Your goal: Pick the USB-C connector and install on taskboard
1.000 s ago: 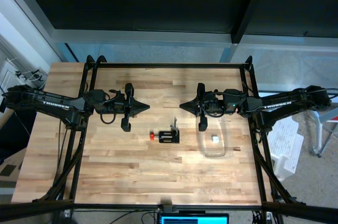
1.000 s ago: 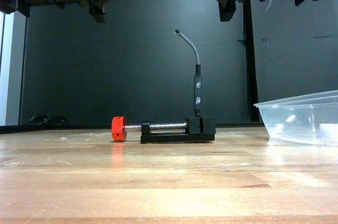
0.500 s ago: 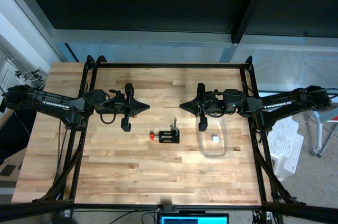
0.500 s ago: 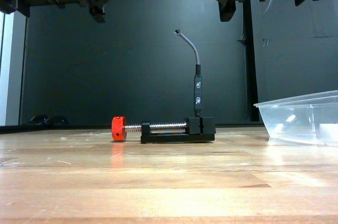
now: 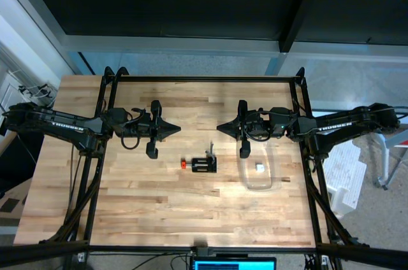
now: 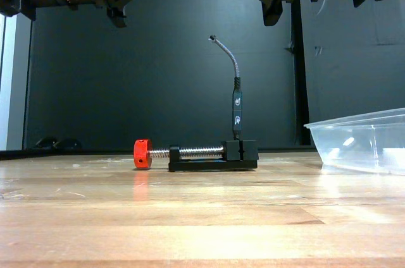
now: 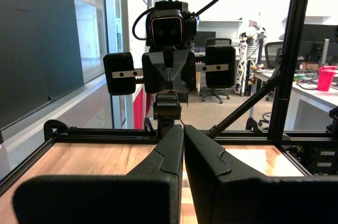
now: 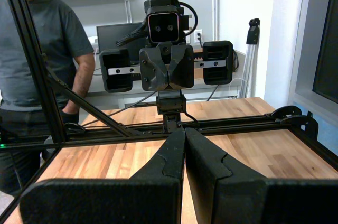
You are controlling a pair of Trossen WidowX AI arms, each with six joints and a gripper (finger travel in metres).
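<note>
My left gripper (image 5: pixel 178 129) and right gripper (image 5: pixel 219 128) were pinched closed, empty, parked high either side of the taskboard (image 5: pixel 200 165), apparently keeping it clear.

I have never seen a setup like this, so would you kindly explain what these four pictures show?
This is a robot with a left arm and a right arm reaching in over a wooden table. One picture looks down from above and one looks level along the tabletop. The other two come from a camera on each arm, and each faces the opposite arm. The left tool and the right tool hang above the table, pointing at each other, both shut and holding nothing. Below them lies the taskboard, a small black clamp with an orange knob and a thin bent cable standing up from it. Beside it is a clear tray with a small white piece inside.
</note>
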